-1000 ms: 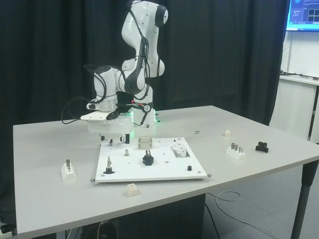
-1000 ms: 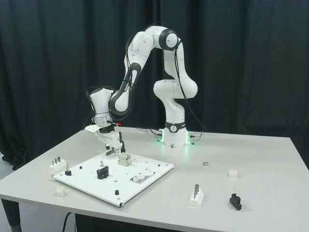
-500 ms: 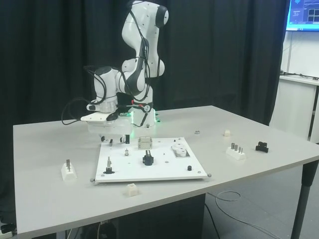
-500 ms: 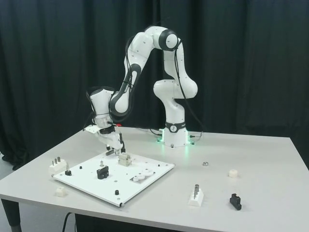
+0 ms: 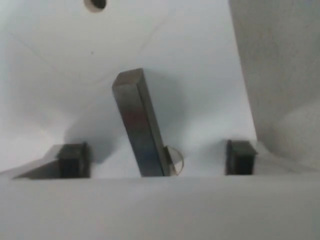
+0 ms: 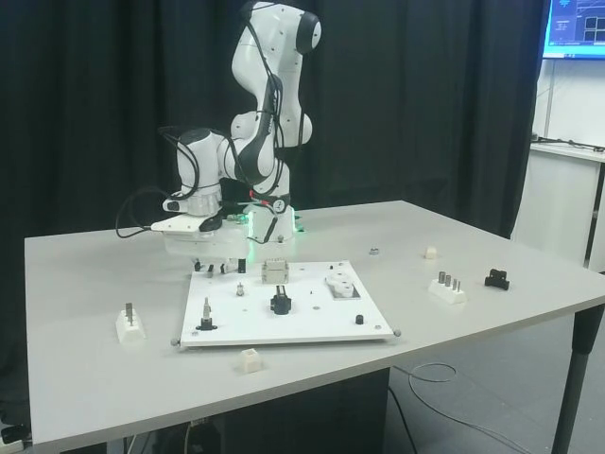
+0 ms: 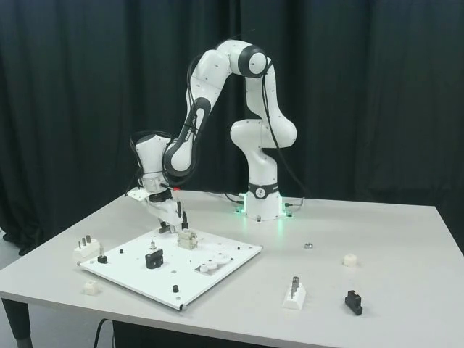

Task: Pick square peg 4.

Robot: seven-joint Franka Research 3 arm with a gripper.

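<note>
Spread across the scene: a grey table (image 6: pixel 76 284), giving the work one flat level. Bolted at its far side: the white arm (image 6: pixel 269 57), folded down and to the left to bring its wrist low over the work. Laid toward the near edge: a white board (image 6: pixel 312 317), flat, holding its small parts upright and in fixed spots for a top-down approach. Poised just above the far left corner of that board: the gripper (image 6: pixel 213 268), pointing down, because the wanted piece stands there.

Seen past the wrist: the square peg (image 5: pixel 140 125), upright on the board, its foot beside a small round spot (image 5: pixel 172 160). Flanking it, one to each side and clear of its faces: the black fingers (image 5: pixel 72 160), spread wide and grasping nothing. Set that way, by the look of it, to let the flat pads meet two opposite flat sides of the peg. Judged step: aligning and descending before the squeeze; pick not yet made. Likely risk: a squeeze off centre, tipping the peg.
</note>
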